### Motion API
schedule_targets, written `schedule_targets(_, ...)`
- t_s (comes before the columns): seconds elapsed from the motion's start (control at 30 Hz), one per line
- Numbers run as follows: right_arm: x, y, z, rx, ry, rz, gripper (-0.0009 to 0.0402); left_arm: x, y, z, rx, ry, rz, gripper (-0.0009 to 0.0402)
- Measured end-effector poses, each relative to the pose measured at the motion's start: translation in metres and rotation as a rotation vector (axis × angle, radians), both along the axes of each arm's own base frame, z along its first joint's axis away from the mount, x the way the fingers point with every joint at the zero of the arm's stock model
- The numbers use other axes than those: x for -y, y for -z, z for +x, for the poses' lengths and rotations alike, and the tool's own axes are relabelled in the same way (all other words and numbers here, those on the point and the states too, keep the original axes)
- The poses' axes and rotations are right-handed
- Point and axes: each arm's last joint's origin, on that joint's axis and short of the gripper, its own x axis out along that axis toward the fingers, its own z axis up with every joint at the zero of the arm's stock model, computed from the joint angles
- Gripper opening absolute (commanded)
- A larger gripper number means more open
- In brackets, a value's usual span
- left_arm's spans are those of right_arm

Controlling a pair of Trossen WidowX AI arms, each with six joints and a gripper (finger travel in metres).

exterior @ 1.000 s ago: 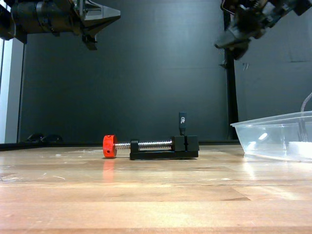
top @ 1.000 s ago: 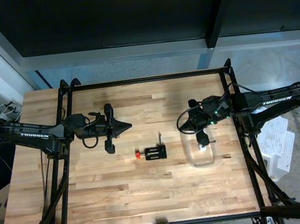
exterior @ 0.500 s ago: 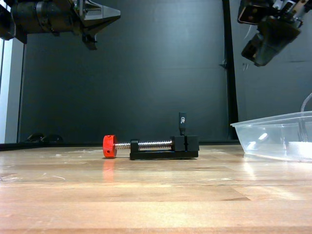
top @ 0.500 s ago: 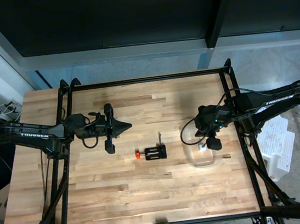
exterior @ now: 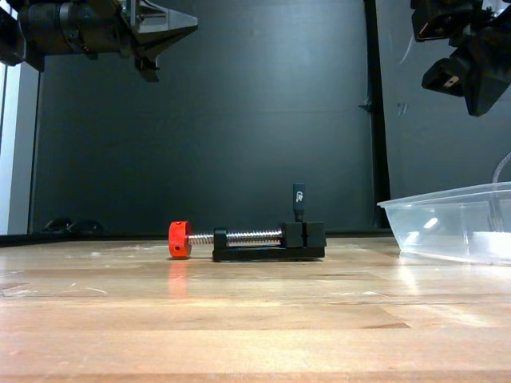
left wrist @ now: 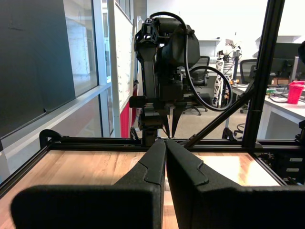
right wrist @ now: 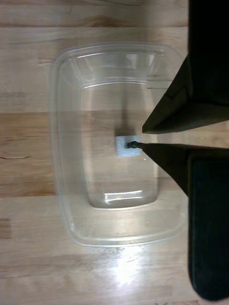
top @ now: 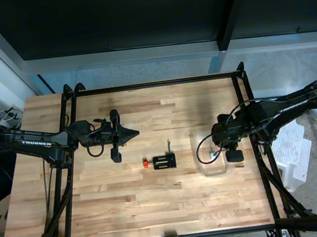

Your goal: Pick the USB-C connector and install on taskboard

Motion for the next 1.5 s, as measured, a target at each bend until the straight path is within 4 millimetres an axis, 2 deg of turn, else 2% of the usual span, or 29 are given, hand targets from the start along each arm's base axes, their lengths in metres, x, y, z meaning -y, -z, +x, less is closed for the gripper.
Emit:
schedule_targets(0.33,-0.011,0.014,0.014,-0.095,-0.028,-0.06,0.0166,0.0,0.0,0.0,-0.001,0.0,0.0,0.0)
schedule_targets(0.53,-0.013,0.021,0.019,-0.118,-0.033,-0.08,0.0208,0.0,0.0,0.0,0.0,0.0,0.0,0.0)
schedule_targets(1.1,-0.018,0.061,0.023,-0.159,-0.068,-0.097,0.0205,0.0,0.0,0.0,0.0,0.0,0.0,0.0)
schedule_targets(1.5,-0.02,0.079,0.026,-0.143,-0.088,-0.096,0.0204,0.0,0.0,0.0,-0.001,0.0,0.0,0.0)
